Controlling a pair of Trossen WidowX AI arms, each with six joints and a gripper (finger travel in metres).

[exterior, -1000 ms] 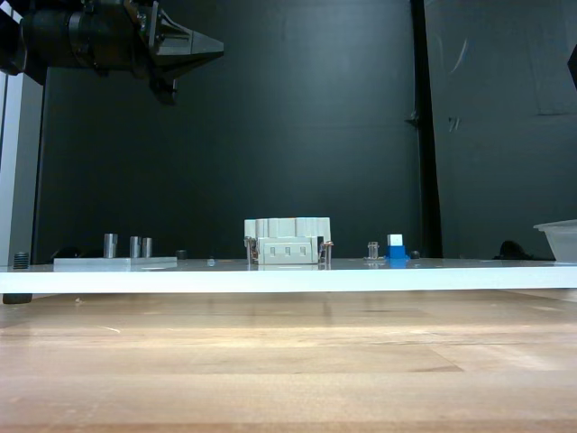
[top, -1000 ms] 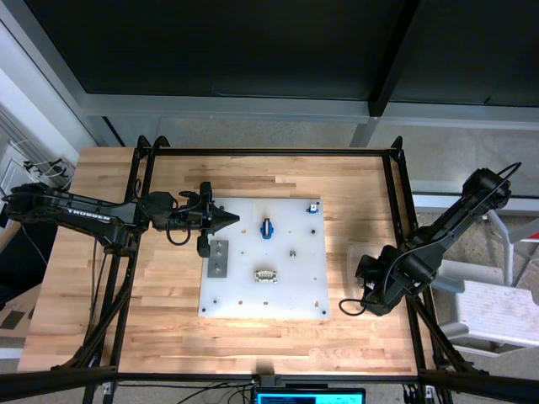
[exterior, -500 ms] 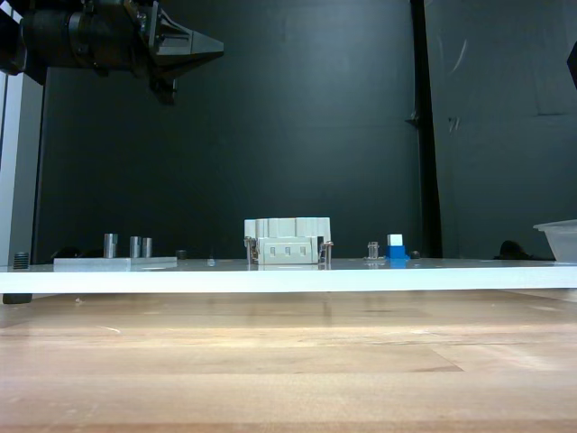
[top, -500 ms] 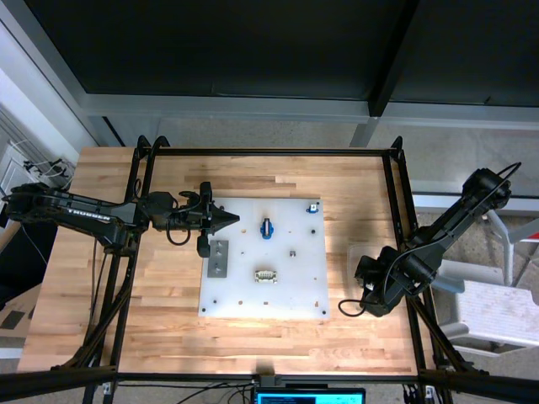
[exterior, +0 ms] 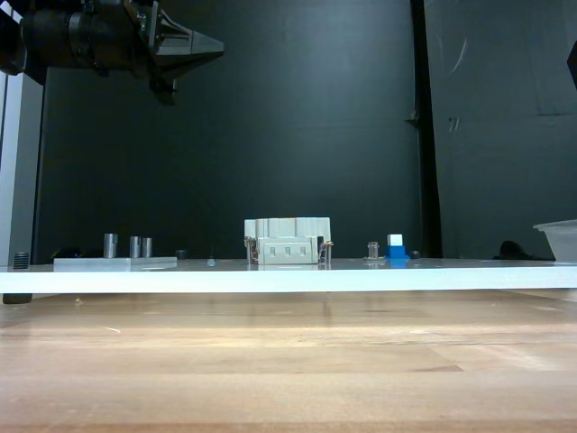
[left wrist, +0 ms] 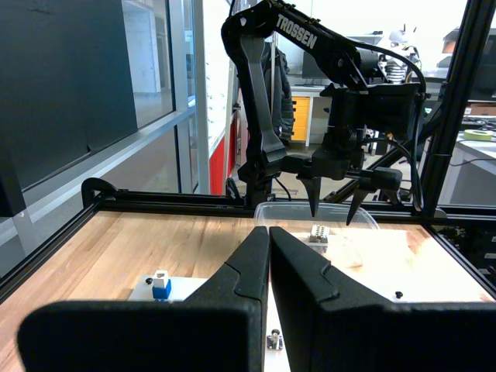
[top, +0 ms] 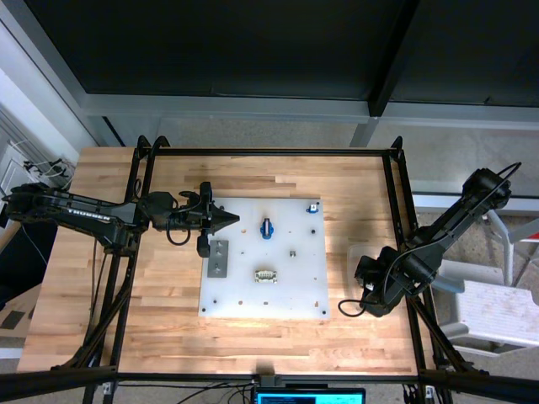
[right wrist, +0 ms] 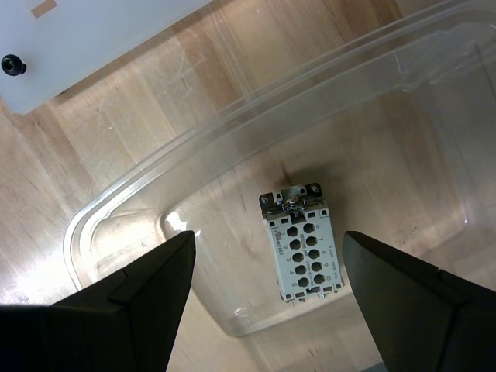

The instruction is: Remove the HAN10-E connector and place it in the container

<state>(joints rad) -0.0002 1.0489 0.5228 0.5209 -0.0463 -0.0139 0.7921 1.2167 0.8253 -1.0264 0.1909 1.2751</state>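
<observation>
HAN10-E connector [right wrist: 301, 246] is in the container [right wrist: 155, 174]: lying flat on the tray floor, pin holes up, screw end toward the tray's rim. Nothing is touching it.

Right end effector [left wrist: 332, 217] hangs directly over the container at the right edge of the surface [top: 168, 337], pointing down. It's released, with fingers spread wide, one on either side of the connector and clear of it.

Left end effector [top: 232, 220] is clenched, fingertips pressed together on nothing. It's horizontal and high above the white board [top: 295, 295], over the board's left edge near the far-left corner, pointing toward the right arm.

On the board:
- a beige housing [top: 266, 275] stands upright, near the middle toward the near edge
- a grey metal plate [top: 218, 257] with two holes lies along the left edge
- a blue upright piece [top: 267, 228] sits toward the far edge, centre
- a small blue-and-white block [top: 313, 204] sits at the far-right corner
</observation>
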